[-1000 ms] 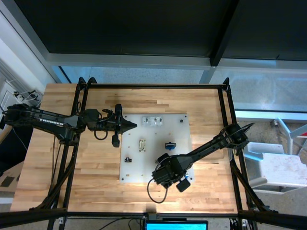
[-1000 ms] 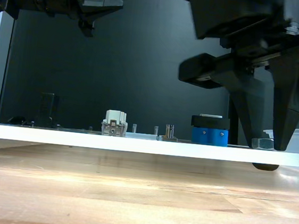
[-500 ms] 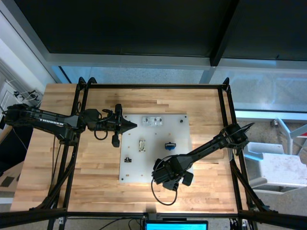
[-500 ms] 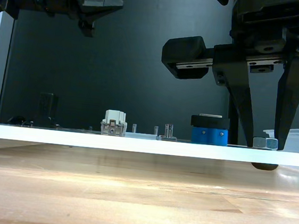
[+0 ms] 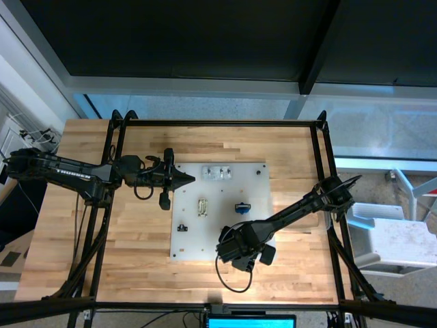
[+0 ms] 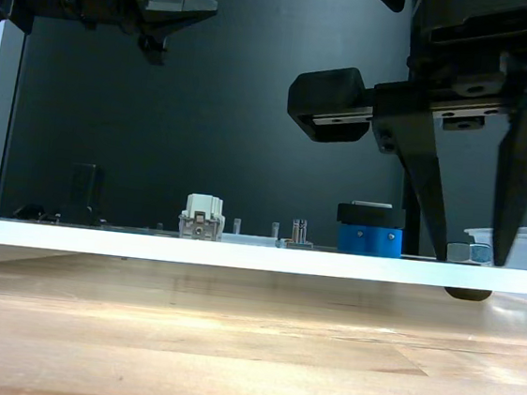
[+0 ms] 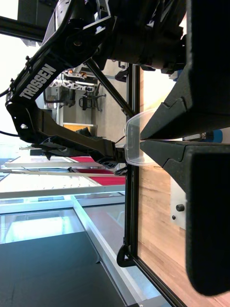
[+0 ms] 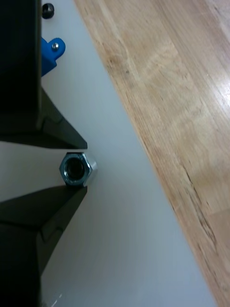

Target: Unfasten the M12 fastener and place in the container

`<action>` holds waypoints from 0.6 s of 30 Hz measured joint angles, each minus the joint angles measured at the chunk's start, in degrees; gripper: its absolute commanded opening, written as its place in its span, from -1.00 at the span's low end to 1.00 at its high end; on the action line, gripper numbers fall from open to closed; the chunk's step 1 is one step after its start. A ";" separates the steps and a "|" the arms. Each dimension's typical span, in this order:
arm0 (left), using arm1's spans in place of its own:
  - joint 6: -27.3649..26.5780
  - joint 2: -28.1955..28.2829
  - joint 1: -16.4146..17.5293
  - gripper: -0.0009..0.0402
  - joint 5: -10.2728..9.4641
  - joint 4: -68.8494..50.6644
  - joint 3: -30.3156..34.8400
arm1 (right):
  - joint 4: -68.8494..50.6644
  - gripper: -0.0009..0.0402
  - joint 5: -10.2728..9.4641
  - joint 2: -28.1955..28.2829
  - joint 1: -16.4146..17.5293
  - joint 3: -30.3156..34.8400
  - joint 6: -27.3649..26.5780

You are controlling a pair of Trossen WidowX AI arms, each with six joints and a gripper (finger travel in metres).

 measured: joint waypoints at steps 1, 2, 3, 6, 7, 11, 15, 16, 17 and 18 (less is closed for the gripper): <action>0.00 -0.02 0.00 -0.96 0.00 0.00 0.00 | -0.20 -0.19 0.04 -0.02 0.04 0.00 0.00; 0.00 -0.02 0.00 -0.96 0.00 0.00 0.00 | -0.35 -0.15 0.04 -0.11 0.07 0.00 0.13; 0.00 -0.02 0.00 -0.96 0.02 0.02 0.00 | -0.42 -0.10 0.04 -0.24 0.11 0.00 0.26; -0.02 -0.02 0.00 -0.96 0.00 0.00 0.00 | -1.16 0.01 0.04 -0.76 0.13 0.28 2.78; 0.00 -0.02 0.00 -0.96 0.00 0.00 0.00 | -1.38 0.04 0.07 -0.96 0.15 0.42 4.04; 0.00 -0.02 0.00 -0.96 0.02 0.00 -0.02 | -2.54 0.07 -0.20 -1.84 0.22 0.94 12.46; 0.00 0.00 0.00 -0.96 0.02 0.00 -0.02 | -2.69 0.01 -0.50 -3.23 0.22 1.03 29.90; 0.00 -0.02 0.00 -0.96 0.02 0.02 0.00 | -2.40 -0.03 -0.52 -3.65 0.20 0.92 35.12; 0.00 0.00 0.00 -0.96 0.00 0.02 0.00 | -1.84 -0.06 -0.52 -4.22 0.17 0.57 39.30; -0.02 -0.02 0.00 -0.96 0.00 0.02 0.00 | -1.40 -0.10 -0.50 -4.72 0.15 0.13 42.80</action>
